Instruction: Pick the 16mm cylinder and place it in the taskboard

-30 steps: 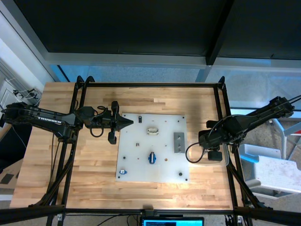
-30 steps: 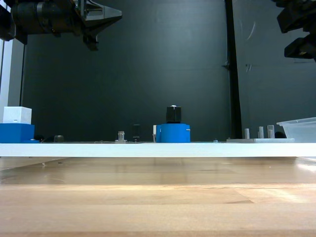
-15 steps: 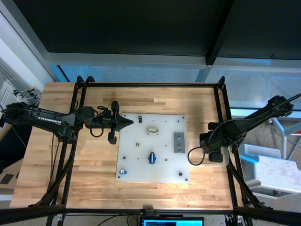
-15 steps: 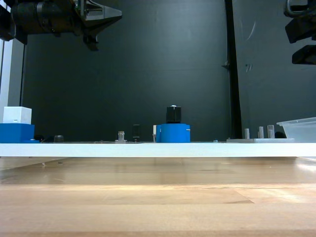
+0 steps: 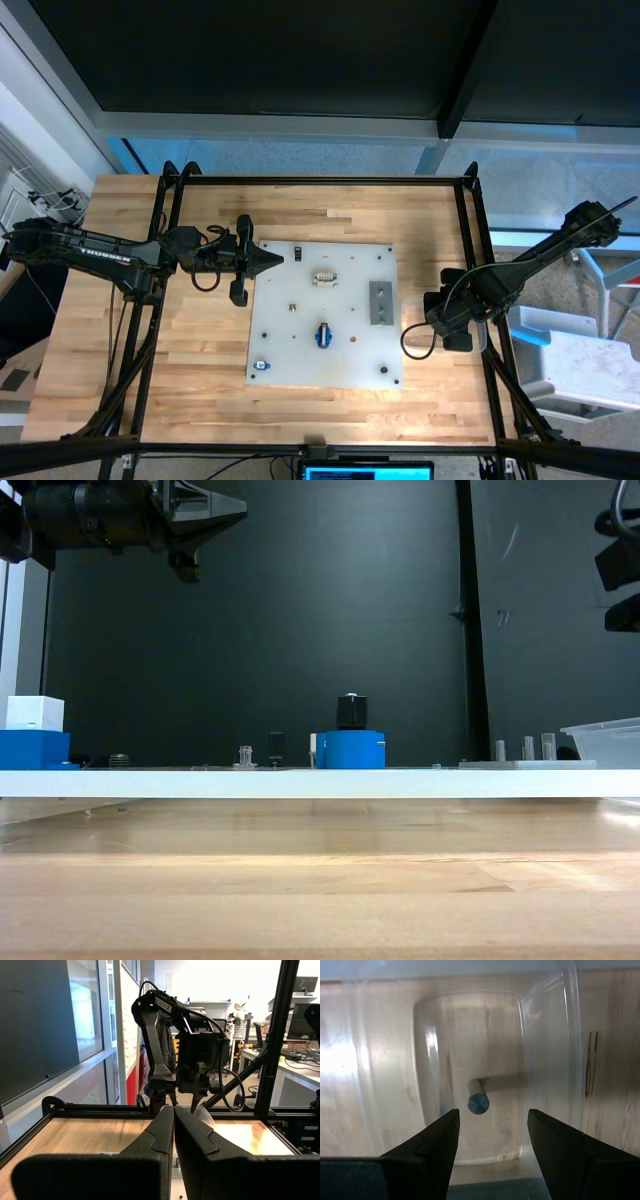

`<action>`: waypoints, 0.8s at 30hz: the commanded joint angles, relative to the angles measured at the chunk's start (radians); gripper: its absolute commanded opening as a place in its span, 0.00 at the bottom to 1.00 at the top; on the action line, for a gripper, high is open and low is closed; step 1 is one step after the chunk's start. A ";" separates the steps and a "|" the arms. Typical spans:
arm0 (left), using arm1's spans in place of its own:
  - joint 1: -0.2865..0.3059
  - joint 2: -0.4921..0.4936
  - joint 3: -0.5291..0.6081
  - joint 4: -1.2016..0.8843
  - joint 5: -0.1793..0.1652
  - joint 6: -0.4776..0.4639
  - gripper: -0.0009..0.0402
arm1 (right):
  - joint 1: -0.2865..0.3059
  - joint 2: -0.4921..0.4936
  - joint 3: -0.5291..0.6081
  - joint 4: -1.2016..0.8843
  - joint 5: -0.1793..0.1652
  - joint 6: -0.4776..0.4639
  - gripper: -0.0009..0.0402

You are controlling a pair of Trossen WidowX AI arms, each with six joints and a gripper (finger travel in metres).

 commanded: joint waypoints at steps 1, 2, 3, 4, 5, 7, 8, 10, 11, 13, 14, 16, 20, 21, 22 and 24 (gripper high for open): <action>0.000 0.000 0.000 0.000 0.000 0.000 0.02 | 0.002 0.000 -0.026 0.043 -0.003 0.004 0.48; 0.000 0.000 0.000 0.000 0.000 0.000 0.02 | 0.005 0.000 -0.034 0.056 -0.003 0.005 0.48; 0.000 0.000 0.000 0.000 0.000 0.000 0.02 | 0.008 0.000 -0.041 0.064 -0.003 0.006 0.48; 0.000 0.000 0.000 0.000 0.000 0.000 0.02 | 0.009 0.000 -0.048 0.068 -0.003 0.006 0.48; 0.000 0.000 0.000 0.000 0.000 0.000 0.02 | 0.010 0.000 -0.056 0.070 -0.006 0.006 0.48; 0.000 0.000 0.000 0.000 0.000 0.000 0.02 | 0.011 0.000 -0.068 0.072 -0.011 0.007 0.48; 0.000 0.000 0.000 0.000 0.000 0.000 0.02 | 0.013 0.000 -0.072 0.073 -0.012 0.008 0.48; 0.000 0.000 0.000 0.000 0.000 0.000 0.02 | 0.013 0.000 -0.080 0.085 -0.011 0.010 0.48; 0.000 0.000 0.000 0.000 0.000 0.000 0.02 | 0.014 0.000 -0.085 0.095 -0.011 0.010 0.48; 0.000 0.000 0.000 0.000 0.000 0.000 0.02 | 0.015 0.000 -0.099 0.117 -0.012 0.010 0.48; 0.000 0.000 0.000 0.000 0.000 0.000 0.02 | 0.016 0.000 -0.107 0.125 -0.015 0.010 0.48; 0.000 0.000 0.000 0.000 0.000 0.000 0.02 | 0.018 0.000 -0.119 0.138 -0.016 0.010 0.48; 0.000 0.000 0.000 0.000 0.000 0.000 0.02 | 0.019 0.000 -0.137 0.161 -0.015 0.010 0.48; 0.000 0.000 0.000 0.000 0.000 0.000 0.02 | 0.019 0.000 -0.143 0.169 -0.015 0.010 0.48; 0.000 0.000 0.000 0.000 0.000 0.000 0.02 | 0.019 0.000 -0.149 0.179 -0.013 0.010 0.48; 0.000 0.000 0.000 0.000 0.000 0.000 0.02 | 0.020 0.000 -0.161 0.197 -0.012 0.011 0.48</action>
